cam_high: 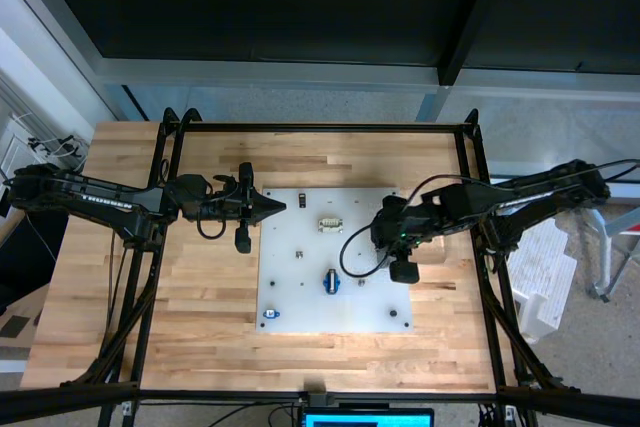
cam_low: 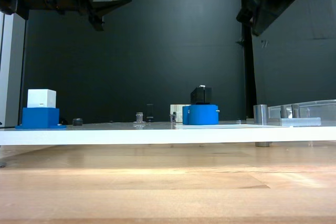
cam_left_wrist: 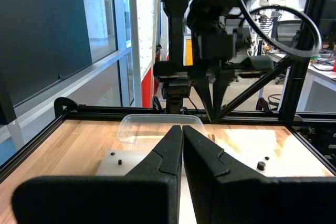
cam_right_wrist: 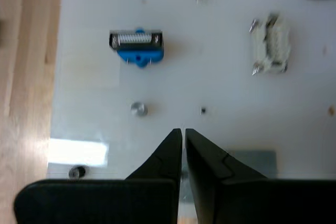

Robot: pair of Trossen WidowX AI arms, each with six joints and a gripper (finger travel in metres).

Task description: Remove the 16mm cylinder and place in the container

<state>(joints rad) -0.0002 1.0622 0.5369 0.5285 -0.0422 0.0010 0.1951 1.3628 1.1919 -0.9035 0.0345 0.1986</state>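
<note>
right gripper (cam_right_wrist: 182,131) is hanging high above the white task board (cam_high: 300,292), its jaws pointing down at it and drawn in to a thin slit, holding nothing. the 16mm cylinder (cam_right_wrist: 138,109) is standing upright on the board, a short way ahead of these jaws' tips and off to one side, well below them and untouched. farther out on that same side, the blue-and-black connector (cam_right_wrist: 136,48) is sitting on the board, apart from the cylinder. a flat grey metal block (cam_right_wrist: 252,158) is lying on the other side of the jaws, and a pale multi-pin connector (cam_right_wrist: 270,45) is resting ahead of them on that side.

left gripper (cam_left_wrist: 182,128) is hovering level above the board's left edge, its jaws pressed together and empty, aiming across the table (cam_high: 200,287) at the right arm. the clear container (cam_left_wrist: 131,129) is sitting straight ahead of these jaws, on the far side of the board, below the right arm, and well apart from the cylinder.
</note>
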